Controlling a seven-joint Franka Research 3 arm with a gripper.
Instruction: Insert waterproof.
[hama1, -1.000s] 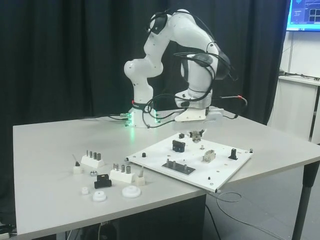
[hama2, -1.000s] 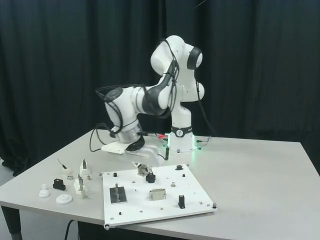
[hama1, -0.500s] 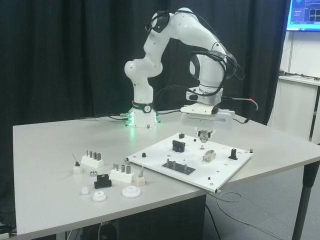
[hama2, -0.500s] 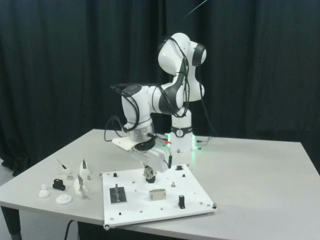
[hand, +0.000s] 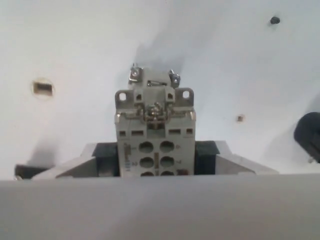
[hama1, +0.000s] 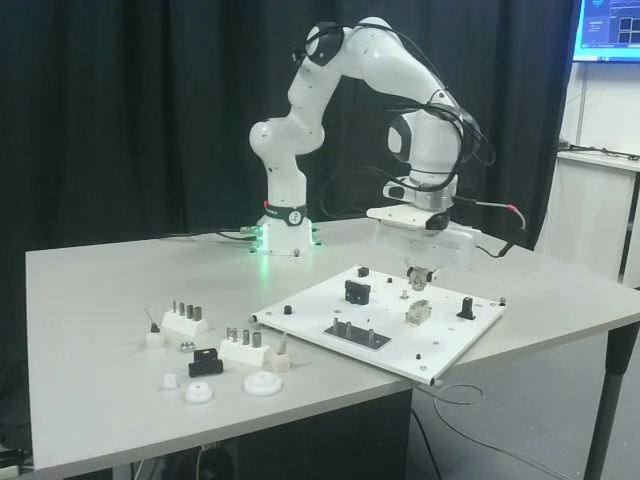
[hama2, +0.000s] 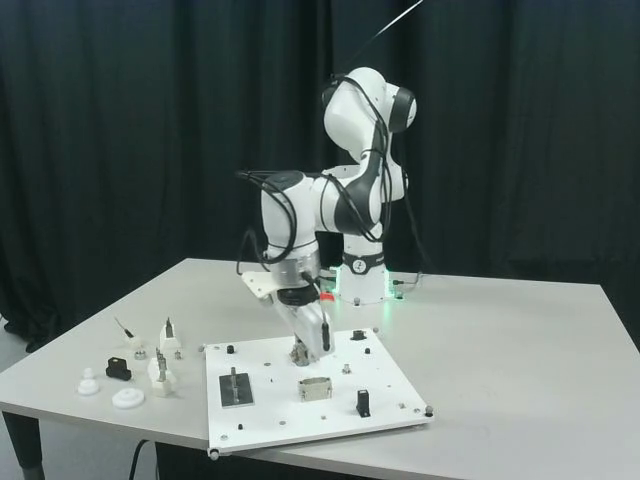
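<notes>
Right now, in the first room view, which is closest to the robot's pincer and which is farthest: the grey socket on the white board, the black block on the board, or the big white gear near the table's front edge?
1. Grey socket, just below the pincer.
2. Black block, on the board, toward the arm's base.
3. White gear, off the board, at the table's front.

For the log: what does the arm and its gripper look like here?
A white arm of rounded segments with black joint bands. Loose black cables loop around its upper links. Its base glows green. The gripper has grey fingers with black pads.
</notes>
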